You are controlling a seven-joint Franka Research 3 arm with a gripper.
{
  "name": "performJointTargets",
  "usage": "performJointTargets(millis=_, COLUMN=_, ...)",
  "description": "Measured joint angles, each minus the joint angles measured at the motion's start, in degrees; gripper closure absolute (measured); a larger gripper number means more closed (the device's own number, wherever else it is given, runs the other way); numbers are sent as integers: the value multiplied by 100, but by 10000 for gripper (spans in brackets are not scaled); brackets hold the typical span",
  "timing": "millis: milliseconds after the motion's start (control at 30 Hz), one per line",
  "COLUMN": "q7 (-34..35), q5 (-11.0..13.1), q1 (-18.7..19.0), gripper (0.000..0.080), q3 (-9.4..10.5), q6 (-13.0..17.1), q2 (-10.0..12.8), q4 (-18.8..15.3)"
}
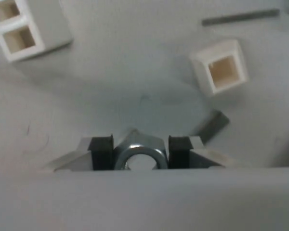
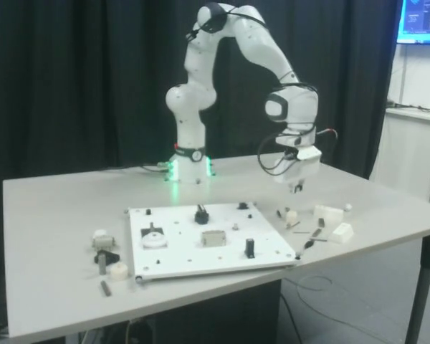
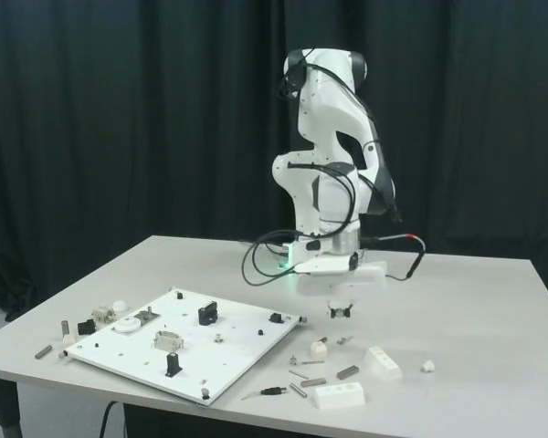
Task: Place bolt 4.
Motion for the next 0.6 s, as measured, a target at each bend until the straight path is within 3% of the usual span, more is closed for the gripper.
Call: performJointTargets(millis=600, q7=-266, q5=2, q1=7, gripper=561, q3=243, q6=50, q2=741, q4=431)
